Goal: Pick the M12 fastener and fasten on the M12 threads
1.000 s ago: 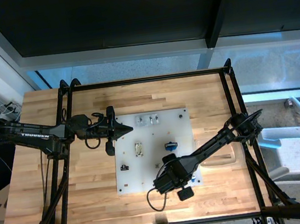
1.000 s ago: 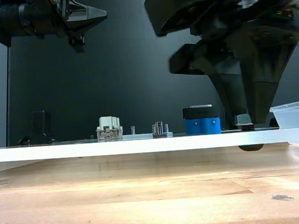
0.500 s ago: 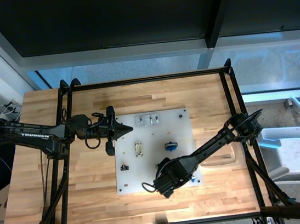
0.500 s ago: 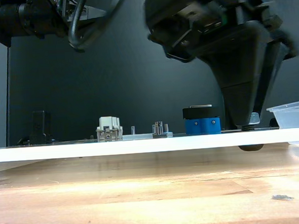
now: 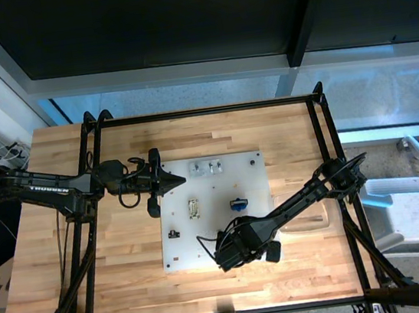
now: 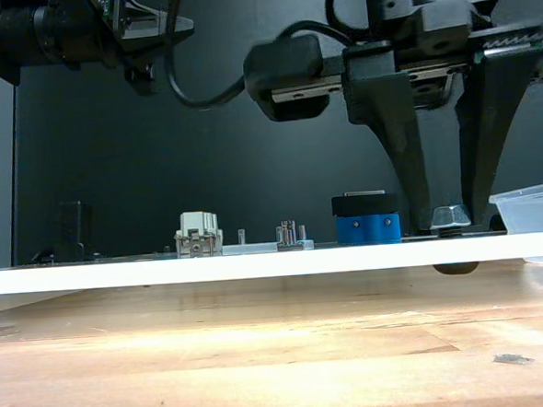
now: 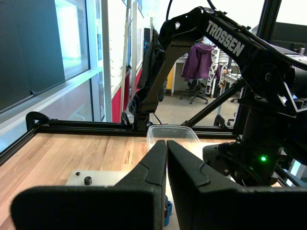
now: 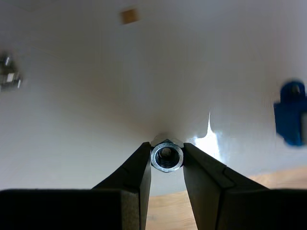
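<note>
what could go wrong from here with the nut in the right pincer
1. The right pincer grips the M12 nut only by its fingertips, low on the black stud; it may slip or cross-thread when turned.
2. Its cable hangs in a loose loop and could wind up or snag as the wrist rotates.
Left pincer: parked, shut, over the white board's far left corner, so it poses no risk.
</note>
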`<action>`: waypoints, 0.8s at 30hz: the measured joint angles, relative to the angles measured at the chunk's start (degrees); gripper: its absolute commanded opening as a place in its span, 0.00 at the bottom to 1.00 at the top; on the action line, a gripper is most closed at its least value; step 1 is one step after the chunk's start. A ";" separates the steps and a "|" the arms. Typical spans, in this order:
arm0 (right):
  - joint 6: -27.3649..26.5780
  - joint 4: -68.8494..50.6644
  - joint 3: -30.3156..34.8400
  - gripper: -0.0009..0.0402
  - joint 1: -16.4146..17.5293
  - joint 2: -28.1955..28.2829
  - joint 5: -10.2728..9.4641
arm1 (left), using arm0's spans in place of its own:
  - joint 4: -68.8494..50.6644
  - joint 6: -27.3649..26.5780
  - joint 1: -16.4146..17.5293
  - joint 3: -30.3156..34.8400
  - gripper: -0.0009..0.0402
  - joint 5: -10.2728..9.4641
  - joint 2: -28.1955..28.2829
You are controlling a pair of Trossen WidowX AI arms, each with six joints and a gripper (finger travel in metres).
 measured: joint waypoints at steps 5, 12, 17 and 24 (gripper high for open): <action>14.16 0.02 0.00 0.03 0.00 0.00 0.07 | 0.00 0.00 0.00 0.00 0.02 0.02 0.00; 36.92 0.07 0.00 0.03 0.07 0.02 0.17 | 0.00 0.02 0.00 0.02 0.02 0.02 0.00; 43.69 0.07 0.00 0.03 0.17 0.02 0.39 | 0.00 0.00 0.00 0.00 0.02 0.02 0.00; 43.47 0.09 0.00 0.03 0.28 0.02 0.39 | 0.00 0.00 0.00 0.02 0.02 0.02 0.00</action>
